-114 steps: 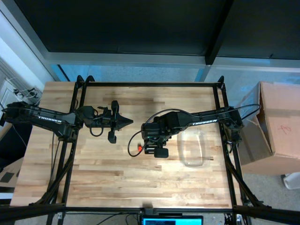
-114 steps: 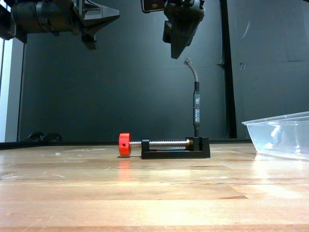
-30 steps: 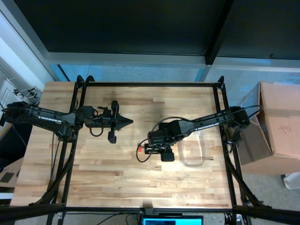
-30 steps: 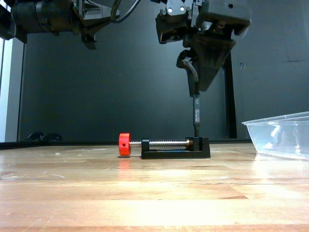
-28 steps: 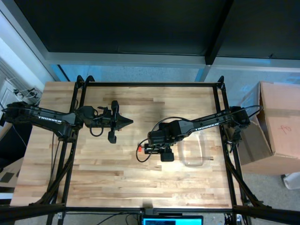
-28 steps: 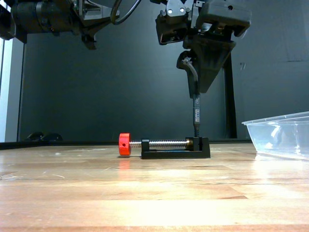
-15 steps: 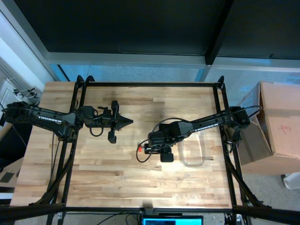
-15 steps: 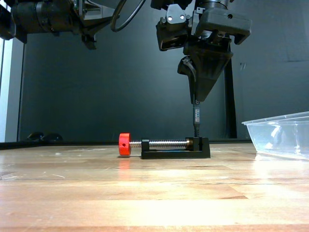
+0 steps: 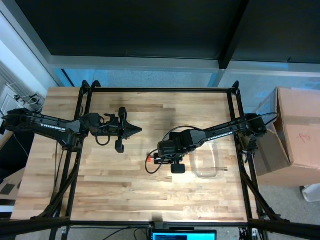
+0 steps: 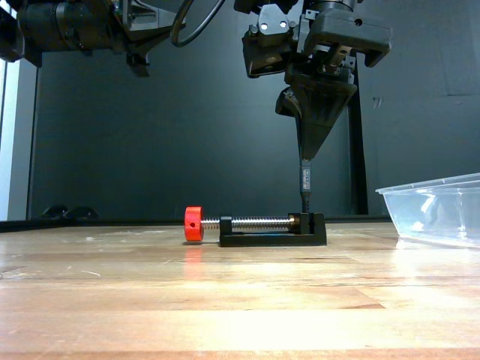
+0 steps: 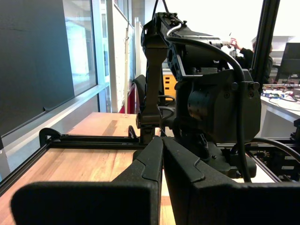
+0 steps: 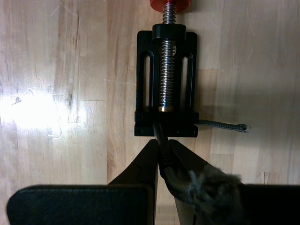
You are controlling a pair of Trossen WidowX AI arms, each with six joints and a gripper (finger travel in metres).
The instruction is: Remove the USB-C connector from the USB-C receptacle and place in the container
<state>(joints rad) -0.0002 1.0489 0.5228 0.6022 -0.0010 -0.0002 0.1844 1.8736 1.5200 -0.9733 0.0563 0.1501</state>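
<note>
Mid-frame, the right gripper (image 10: 306, 156) pinches the upright USB-C connector (image 10: 305, 180), seated in its clamped USB-C receptacle (image 10: 307, 218), seemingly for a straight upward pull. Upper left, the left gripper (image 10: 177, 27) hovers, fingers pressed together.

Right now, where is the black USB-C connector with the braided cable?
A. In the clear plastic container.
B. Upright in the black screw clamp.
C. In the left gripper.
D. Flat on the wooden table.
B: the black USB-C connector stands upright in the black screw clamp, the right gripper shut on it from above; the left gripper hangs high at the left, shut and empty.
</note>
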